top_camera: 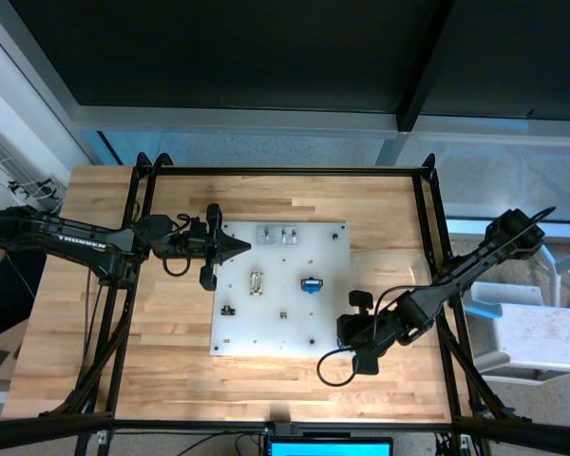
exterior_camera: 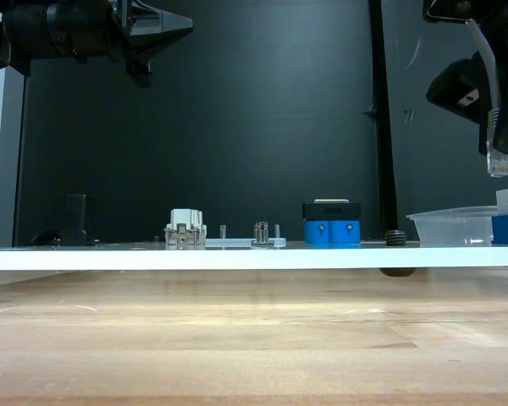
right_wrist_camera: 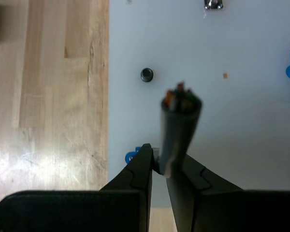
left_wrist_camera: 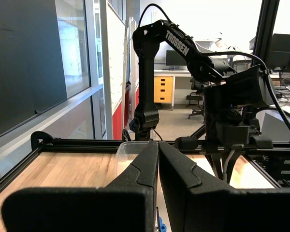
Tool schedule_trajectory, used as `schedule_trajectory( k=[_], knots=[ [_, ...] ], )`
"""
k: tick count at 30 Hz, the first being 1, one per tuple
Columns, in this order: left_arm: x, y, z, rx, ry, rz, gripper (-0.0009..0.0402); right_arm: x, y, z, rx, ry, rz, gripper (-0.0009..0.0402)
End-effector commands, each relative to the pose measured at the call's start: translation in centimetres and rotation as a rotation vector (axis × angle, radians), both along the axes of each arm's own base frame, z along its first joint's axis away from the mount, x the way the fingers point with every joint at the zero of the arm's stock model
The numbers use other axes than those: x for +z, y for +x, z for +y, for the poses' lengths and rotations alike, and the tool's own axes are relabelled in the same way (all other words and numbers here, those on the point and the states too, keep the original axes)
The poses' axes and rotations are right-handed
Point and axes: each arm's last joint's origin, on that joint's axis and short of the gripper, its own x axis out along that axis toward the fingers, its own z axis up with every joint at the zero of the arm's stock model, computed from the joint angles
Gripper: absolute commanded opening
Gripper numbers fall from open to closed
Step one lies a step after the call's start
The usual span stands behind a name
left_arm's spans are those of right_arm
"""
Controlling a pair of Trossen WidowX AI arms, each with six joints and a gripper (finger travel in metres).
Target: Remove the rj45 connector and place it in the container
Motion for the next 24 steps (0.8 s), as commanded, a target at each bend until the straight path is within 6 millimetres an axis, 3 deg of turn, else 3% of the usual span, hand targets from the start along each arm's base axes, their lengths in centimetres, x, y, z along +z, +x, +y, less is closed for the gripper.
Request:
schedule_trajectory(
  k=[1, 12, 17, 24],
  knots=[
    [0.0, 0.0, 0.0, 0.0, 0.0, 0.0, 0.0, 1.3, -0.3, -0.1, 0.017, 0.014, -0.016, 0.0],
    [0.0, 0.0, 0.0, 0.0, 0.0, 0.0, 0.0, 7.5, -1.3, -0.9, 0.044, -0.005, -0.015, 0.0],
    [0.0, 0.0, 0.0, 0.0, 0.0, 0.0, 0.0, 8.6, -1.3, -0.9, 0.05, -0.002, -0.021, 0.0],
    [0.0, 0.0, 0.0, 0.0, 0.0, 0.0, 0.0, 8.4, -1.5, -1.0, 0.047, 0.0, -0.02, 0.0]
  ],
)
